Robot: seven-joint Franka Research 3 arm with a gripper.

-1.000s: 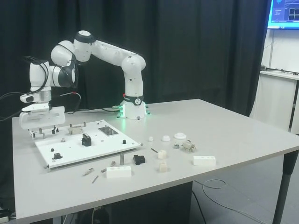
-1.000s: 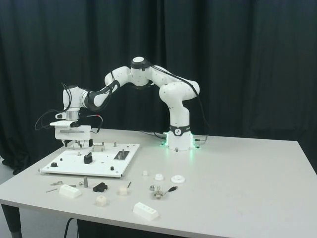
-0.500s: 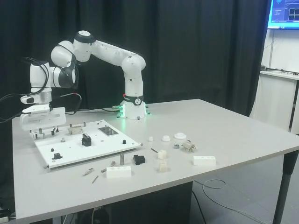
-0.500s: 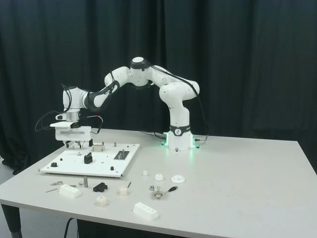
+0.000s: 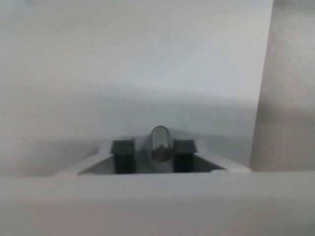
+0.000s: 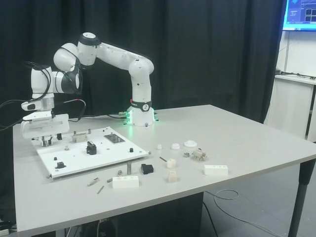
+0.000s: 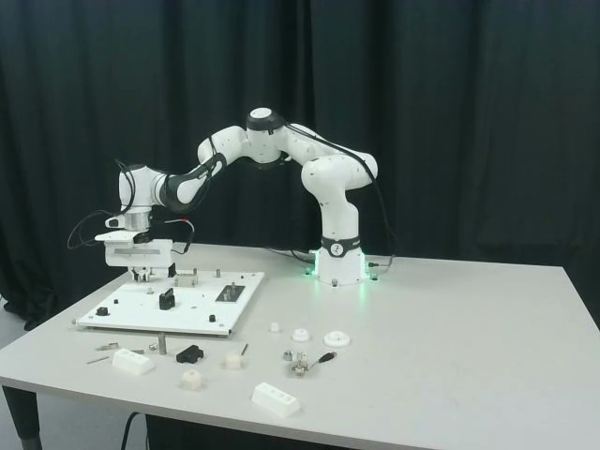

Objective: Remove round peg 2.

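My gripper (image 6: 46,141) hangs over the far left corner of the white board (image 6: 98,159), fingertips just above its surface. The second room view has the same gripper (image 7: 141,274) at the board's (image 7: 192,316) back left. In the wrist view a short grey round peg (image 5: 159,141) stands upright between my two black fingertips (image 5: 123,155), with my gripper (image 5: 153,156) shut on it. White board surface (image 5: 123,59) fills the view below the peg, and grey table (image 5: 290,98) shows beside it. The peg is too small to make out in the room views.
The board carries a black block (image 6: 91,147), a dark rectangular pocket (image 6: 114,138), a small metal fixture (image 6: 79,137) and other studs. In front of it lie loose parts: a white block (image 6: 125,182), a black piece (image 6: 146,168), small pins, white rings (image 6: 190,143) and another white block (image 6: 216,170).
The hand has shifted slightly toward the board's far left corner over the last second. The loose parts on the table have not moved.
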